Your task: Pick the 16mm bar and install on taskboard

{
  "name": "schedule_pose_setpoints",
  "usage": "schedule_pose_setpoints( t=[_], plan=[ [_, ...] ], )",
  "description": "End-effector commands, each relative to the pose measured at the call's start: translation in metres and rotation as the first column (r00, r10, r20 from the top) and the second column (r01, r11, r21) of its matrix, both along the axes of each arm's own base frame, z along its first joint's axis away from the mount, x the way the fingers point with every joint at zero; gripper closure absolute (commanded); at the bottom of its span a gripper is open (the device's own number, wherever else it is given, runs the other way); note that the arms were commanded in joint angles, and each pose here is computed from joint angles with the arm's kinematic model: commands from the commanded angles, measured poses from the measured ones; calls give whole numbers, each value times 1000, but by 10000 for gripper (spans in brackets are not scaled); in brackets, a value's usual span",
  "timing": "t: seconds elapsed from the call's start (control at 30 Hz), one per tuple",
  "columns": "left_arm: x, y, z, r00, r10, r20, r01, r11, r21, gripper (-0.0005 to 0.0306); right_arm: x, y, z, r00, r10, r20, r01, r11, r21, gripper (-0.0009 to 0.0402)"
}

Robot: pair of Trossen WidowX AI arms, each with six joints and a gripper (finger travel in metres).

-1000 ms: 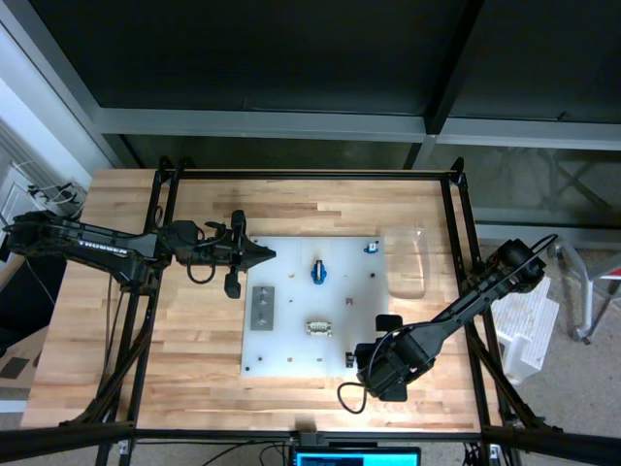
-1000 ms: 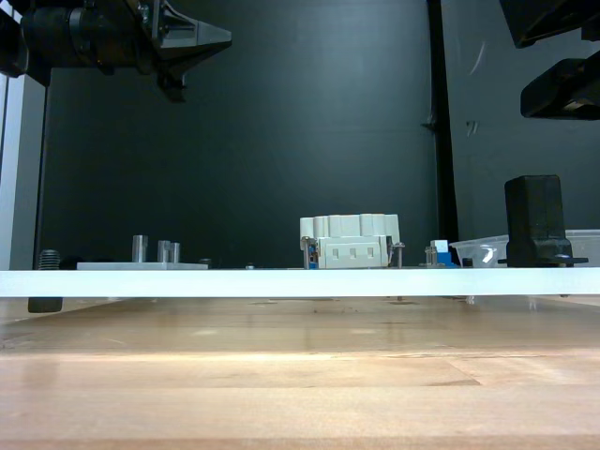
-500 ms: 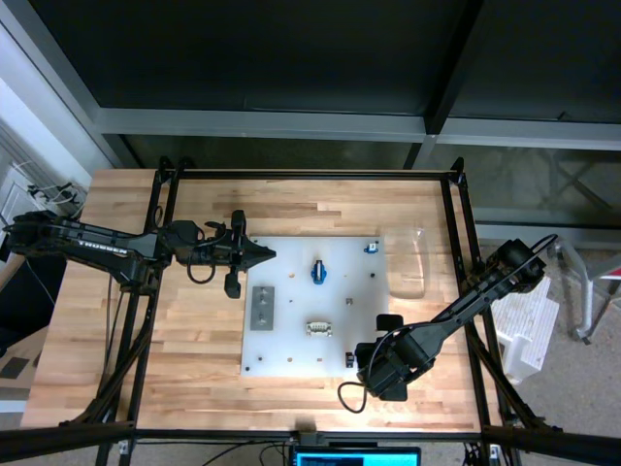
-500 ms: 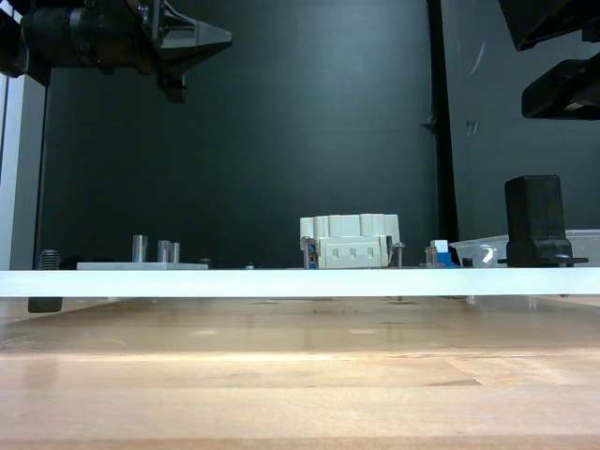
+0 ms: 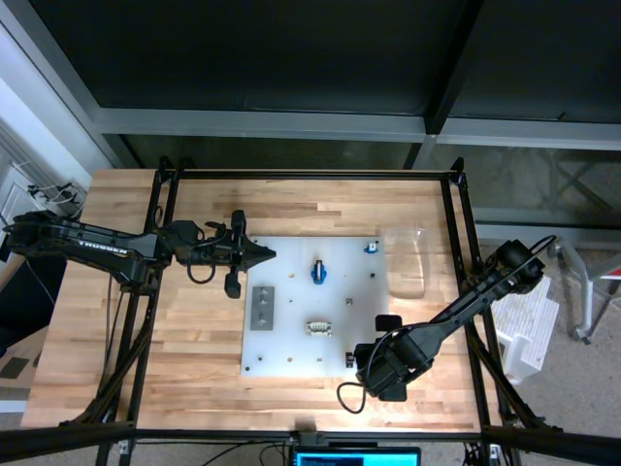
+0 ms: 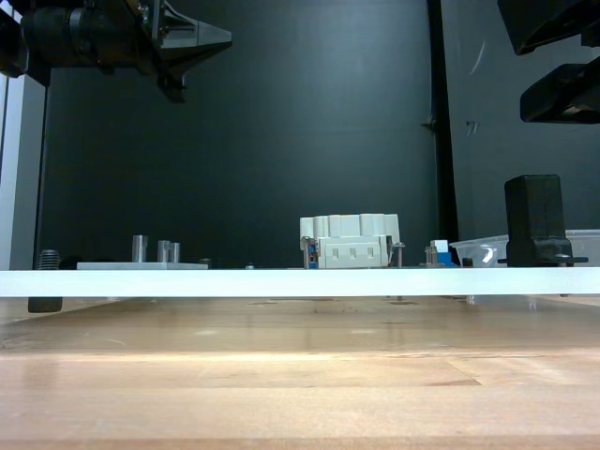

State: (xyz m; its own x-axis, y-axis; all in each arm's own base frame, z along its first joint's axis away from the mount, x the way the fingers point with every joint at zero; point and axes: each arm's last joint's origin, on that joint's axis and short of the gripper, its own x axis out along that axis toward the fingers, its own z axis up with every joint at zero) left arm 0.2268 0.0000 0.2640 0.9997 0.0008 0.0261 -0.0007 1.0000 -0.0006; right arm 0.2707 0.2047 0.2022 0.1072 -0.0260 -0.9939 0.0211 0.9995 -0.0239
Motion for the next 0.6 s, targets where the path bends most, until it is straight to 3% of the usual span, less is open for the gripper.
schedule_pose_setpoints(
  t=[0.03,0.37,0.6],
  plan=[
    [0,0,0,1000,0,0,0,1000,0,300,0,0,0,1000,0,1,0,1000,1,389],
    [0,0,0,1000,0,0,0,1000,0,300,-3,-2,-15,1000,-1,8,1,1000,8,389],
    [0,0,0,1000,0,0,0,1000,0,300,-3,-2,-16,1000,-2,7,1,1000,6,389]
  ],
)
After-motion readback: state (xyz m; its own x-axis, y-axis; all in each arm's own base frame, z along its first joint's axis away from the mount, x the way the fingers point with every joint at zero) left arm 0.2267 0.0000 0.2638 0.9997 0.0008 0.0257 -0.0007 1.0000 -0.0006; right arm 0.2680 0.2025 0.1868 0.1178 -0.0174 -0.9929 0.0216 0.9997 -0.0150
